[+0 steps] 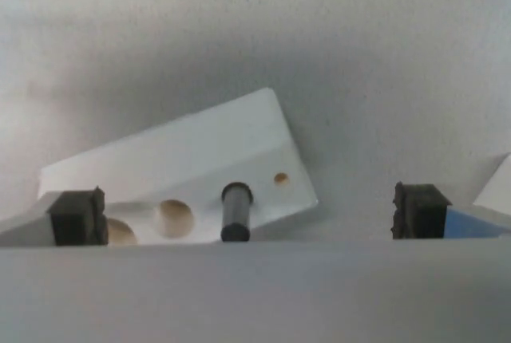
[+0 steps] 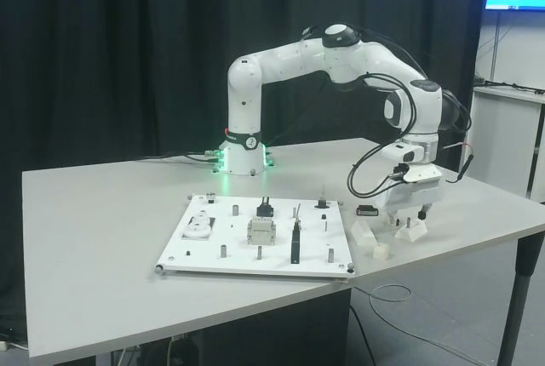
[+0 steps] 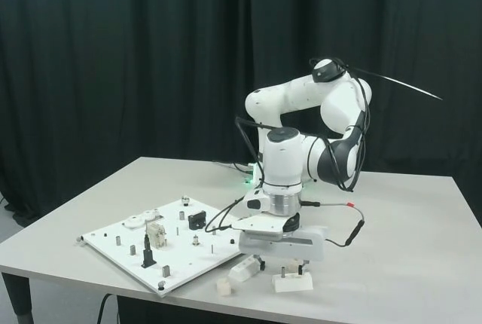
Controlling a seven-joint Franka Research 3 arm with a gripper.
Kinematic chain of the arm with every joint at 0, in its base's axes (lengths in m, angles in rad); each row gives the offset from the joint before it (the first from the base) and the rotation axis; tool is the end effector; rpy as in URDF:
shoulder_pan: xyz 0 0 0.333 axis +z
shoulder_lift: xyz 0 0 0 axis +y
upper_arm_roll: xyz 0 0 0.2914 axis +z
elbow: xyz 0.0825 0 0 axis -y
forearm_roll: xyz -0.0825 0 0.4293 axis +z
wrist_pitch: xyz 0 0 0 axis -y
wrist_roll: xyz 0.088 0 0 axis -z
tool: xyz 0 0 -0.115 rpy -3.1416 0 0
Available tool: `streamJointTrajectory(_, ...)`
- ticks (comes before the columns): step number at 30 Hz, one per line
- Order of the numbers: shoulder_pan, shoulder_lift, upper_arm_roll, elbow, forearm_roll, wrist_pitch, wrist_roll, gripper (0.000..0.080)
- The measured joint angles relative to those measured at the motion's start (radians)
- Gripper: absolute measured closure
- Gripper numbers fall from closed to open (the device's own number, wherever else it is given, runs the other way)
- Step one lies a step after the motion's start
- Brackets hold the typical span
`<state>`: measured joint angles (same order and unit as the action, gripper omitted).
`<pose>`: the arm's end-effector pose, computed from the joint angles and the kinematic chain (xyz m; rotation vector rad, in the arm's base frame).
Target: Pick round peg 2.
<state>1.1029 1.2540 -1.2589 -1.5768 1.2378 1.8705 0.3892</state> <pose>0.6984 0.1063 0.1845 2.9136 -1.1672 0.0030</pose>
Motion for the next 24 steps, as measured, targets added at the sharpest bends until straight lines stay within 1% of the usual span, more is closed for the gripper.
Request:
streamJointTrajectory(8, 0.0, 0.001, 0.009, 0.0, -0.001, -0.001, -0.01, 0.0003)
streamJointTrajectory(22, 0.0, 0.013, 0.009, 0.0, -0.001, 0.005, -0.02, 0.0003)
streamJointTrajectory(23, 0.0, 0.013, 0.009, 0.0, -0.001, 0.005, -0.02, 0.0126)
streamJointTrajectory(24, 0.0, 0.013, 0.009, 0.0, -0.001, 0.006, -0.02, 0.0126)
